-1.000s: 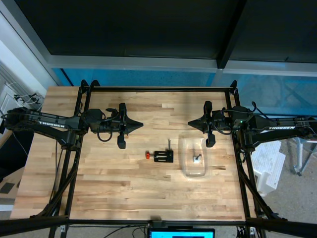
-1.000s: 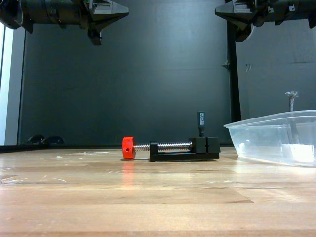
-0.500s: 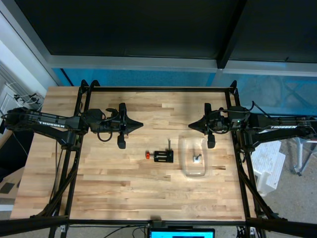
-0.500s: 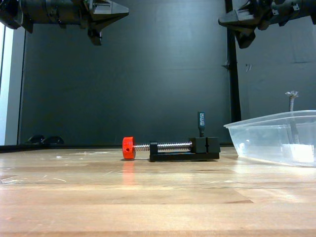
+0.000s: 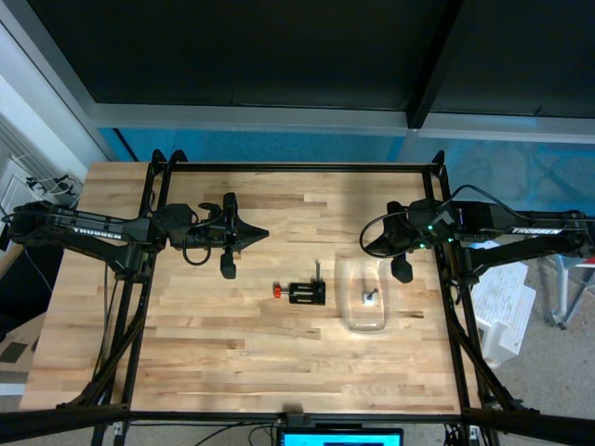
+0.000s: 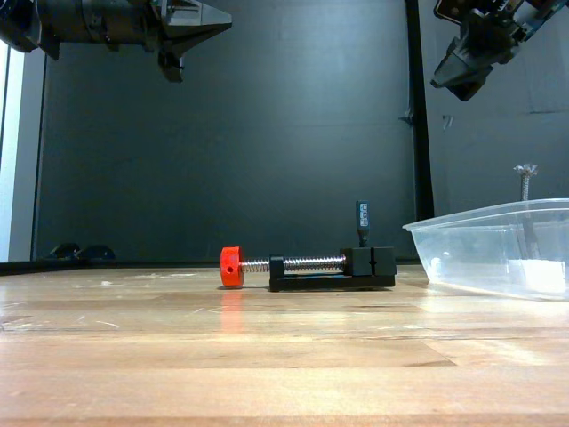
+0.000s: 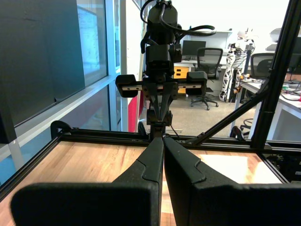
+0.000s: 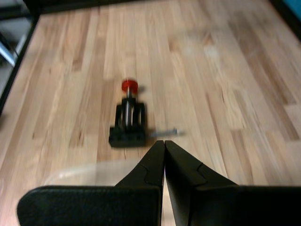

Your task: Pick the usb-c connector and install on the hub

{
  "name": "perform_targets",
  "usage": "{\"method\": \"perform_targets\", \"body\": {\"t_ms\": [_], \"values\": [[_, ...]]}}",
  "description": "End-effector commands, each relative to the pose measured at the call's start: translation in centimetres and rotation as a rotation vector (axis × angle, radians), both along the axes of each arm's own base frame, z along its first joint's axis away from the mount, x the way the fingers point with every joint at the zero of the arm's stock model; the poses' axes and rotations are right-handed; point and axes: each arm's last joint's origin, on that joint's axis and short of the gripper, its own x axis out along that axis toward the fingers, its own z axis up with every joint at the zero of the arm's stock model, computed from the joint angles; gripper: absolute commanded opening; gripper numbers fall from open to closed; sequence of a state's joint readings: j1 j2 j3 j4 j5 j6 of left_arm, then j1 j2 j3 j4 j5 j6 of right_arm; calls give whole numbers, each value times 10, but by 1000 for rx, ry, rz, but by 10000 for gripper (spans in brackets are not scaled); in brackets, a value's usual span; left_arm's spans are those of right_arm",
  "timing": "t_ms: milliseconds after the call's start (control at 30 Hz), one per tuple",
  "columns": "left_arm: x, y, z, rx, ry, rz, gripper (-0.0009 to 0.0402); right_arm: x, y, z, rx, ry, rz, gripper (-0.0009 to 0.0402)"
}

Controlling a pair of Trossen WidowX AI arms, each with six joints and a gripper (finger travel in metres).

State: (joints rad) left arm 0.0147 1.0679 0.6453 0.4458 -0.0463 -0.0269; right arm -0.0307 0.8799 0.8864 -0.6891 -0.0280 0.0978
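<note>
**Desk:** Where are your two grippers?

**Operator:** On my high view, the left gripper [image 5: 266, 232] hangs well above the table [image 5: 232, 353], at about 11 o'clock from the hub [image 5: 305, 294]. Its wrist camera shows the fingers [image 7: 153, 160] pressed together with nothing between them. The right gripper [image 5: 363, 243] sits between 1 and 2 o'clock from the hub, up in the air and tipped nose-down. It is just beyond the far end of the clear tray [image 5: 363, 330]. I see its fingers [image 8: 148, 172] closed too, and holding nothing.

**Desk:** And the parts?

**Operator:** The hub lies flat near the table's middle. Its red-orange knob [image 5: 277, 291] points to 9 o'clock, and a thin grey pin [image 5: 319, 269] stands at its 3 o'clock end. The usb-c connector [image 5: 370, 297] is inside the tray, at 3 o'clock from the hub and well apart from it. From my low view, neither gripper is touching the tray or the hub [image 6: 331, 269].
</note>
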Motion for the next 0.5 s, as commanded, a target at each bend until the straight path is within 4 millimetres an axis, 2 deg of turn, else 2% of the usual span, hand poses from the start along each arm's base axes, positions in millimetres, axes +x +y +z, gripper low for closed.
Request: {"method": "perform_targets", "body": {"t_ms": [33, 267, 500], "values": [[0, 0, 0, 0, 0, 0, 0, -1, 1, 3, 0, 55, 6, 0], [0, 0, 0, 0, 0, 0, 0, 1, 4, 2, -1, 251, 31, 0], [0, 0, 0, 0, 0, 0, 0, 4, 15, 0, -7, 362, 90, 0]]}}
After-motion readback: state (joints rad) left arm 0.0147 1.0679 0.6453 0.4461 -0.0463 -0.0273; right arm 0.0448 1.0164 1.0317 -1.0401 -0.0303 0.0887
